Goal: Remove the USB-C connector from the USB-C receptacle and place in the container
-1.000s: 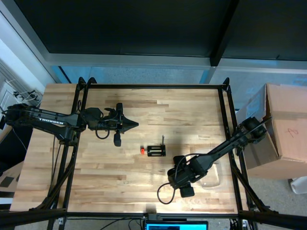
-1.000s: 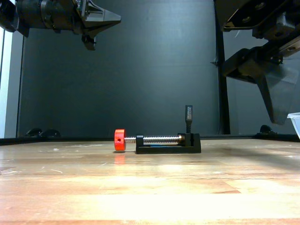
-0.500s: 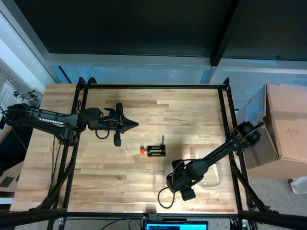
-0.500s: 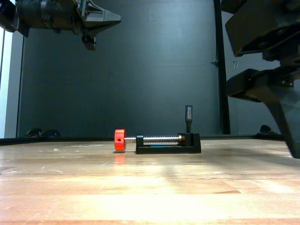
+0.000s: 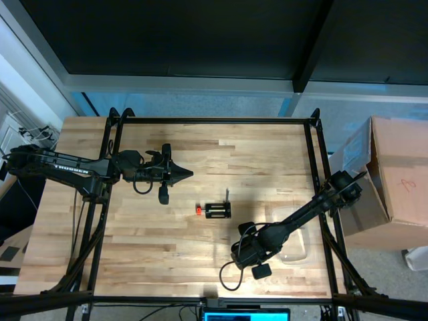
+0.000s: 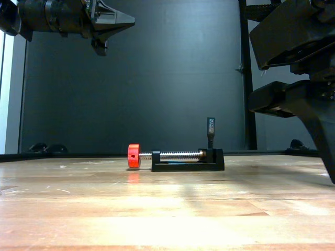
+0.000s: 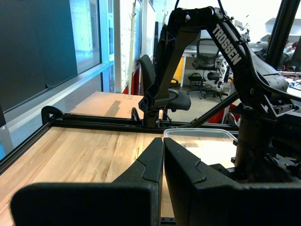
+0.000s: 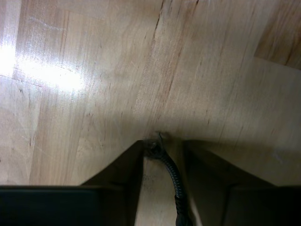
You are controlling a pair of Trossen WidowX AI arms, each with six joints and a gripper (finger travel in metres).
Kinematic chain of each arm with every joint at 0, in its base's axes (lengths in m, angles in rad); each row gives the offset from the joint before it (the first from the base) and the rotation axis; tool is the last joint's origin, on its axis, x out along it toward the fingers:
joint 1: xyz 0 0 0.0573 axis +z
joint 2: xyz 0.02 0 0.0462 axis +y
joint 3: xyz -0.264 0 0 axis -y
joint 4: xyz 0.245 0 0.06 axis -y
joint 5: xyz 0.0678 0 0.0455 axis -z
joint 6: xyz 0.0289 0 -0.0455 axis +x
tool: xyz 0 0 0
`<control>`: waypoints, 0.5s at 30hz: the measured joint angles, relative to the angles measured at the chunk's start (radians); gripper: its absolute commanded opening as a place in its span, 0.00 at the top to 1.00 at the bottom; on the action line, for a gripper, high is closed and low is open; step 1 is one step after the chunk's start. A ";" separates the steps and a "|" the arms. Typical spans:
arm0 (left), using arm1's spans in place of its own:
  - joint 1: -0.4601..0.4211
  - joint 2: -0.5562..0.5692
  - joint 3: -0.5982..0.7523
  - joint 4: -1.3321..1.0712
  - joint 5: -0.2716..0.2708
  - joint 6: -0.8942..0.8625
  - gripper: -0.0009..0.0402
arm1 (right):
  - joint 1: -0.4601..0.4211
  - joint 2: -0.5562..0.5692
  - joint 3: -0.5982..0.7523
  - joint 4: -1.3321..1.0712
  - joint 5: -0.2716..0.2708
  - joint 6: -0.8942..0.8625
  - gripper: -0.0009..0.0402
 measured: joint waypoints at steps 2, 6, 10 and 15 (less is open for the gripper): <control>0.000 0.000 0.000 0.000 0.000 0.000 0.98 | 0.000 0.000 0.000 0.000 0.000 0.000 0.89; 0.000 0.000 0.000 0.000 0.000 0.000 0.98 | 0.000 0.000 -0.001 0.000 0.000 0.000 0.98; 0.000 0.000 0.000 0.000 0.000 0.000 0.98 | 0.000 -0.001 -0.001 -0.005 0.000 0.001 0.97; 0.000 0.000 0.000 0.000 0.000 0.000 0.98 | -0.001 -0.011 -0.002 -0.010 0.000 0.001 0.98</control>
